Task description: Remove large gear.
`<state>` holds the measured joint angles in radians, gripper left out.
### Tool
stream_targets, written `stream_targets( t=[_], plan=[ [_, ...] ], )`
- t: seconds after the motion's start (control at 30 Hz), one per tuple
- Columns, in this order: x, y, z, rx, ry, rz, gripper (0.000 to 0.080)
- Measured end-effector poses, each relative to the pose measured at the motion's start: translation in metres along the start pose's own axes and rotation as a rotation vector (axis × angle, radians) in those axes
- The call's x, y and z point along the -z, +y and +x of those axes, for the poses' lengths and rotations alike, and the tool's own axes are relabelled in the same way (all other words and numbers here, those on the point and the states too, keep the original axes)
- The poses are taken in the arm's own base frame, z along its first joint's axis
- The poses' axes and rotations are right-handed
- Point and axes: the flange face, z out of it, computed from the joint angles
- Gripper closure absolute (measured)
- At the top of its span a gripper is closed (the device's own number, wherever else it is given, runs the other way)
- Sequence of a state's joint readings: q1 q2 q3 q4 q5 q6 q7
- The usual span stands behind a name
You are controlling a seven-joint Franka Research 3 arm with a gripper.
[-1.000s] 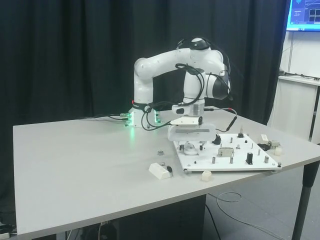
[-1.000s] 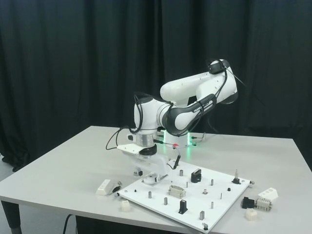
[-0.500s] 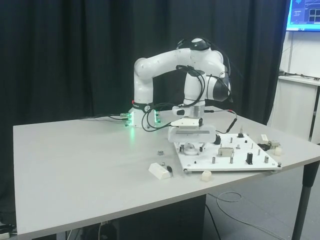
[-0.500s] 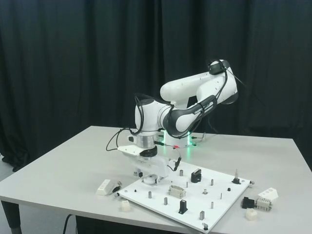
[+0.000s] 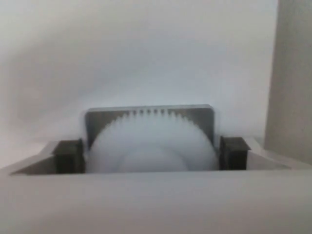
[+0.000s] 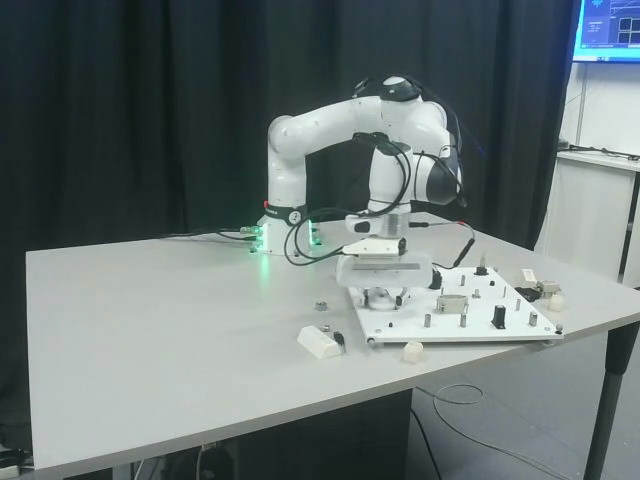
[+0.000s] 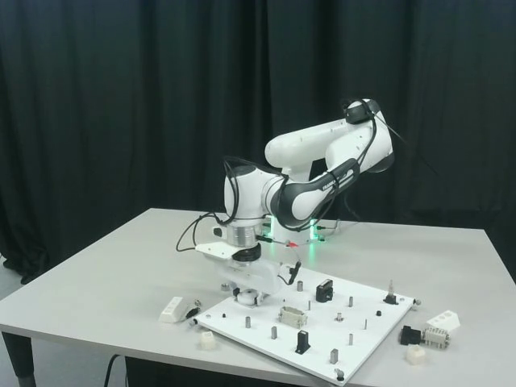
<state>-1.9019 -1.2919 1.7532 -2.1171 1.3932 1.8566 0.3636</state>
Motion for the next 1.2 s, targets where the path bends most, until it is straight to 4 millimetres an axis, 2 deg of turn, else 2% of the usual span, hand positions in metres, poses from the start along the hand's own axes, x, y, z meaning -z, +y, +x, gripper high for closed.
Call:
stream_targets(
  t=[0.1, 0.13, 0.77, 1.2],
  plan=[
    [0.0, 0.0, 0.0, 0.0, 0.0, 0.0, 0.01],
    [0.0, 0.0, 0.0, 0.0, 0.0, 0.0, 0.0209],
    [0.002, 0.0, 0.0, 0.007, 0.001, 0.0, 0.0207],
    [0.021, -0.002, -0.002, 0.025, 0.012, -0.011, 0.0209]
  ],
)
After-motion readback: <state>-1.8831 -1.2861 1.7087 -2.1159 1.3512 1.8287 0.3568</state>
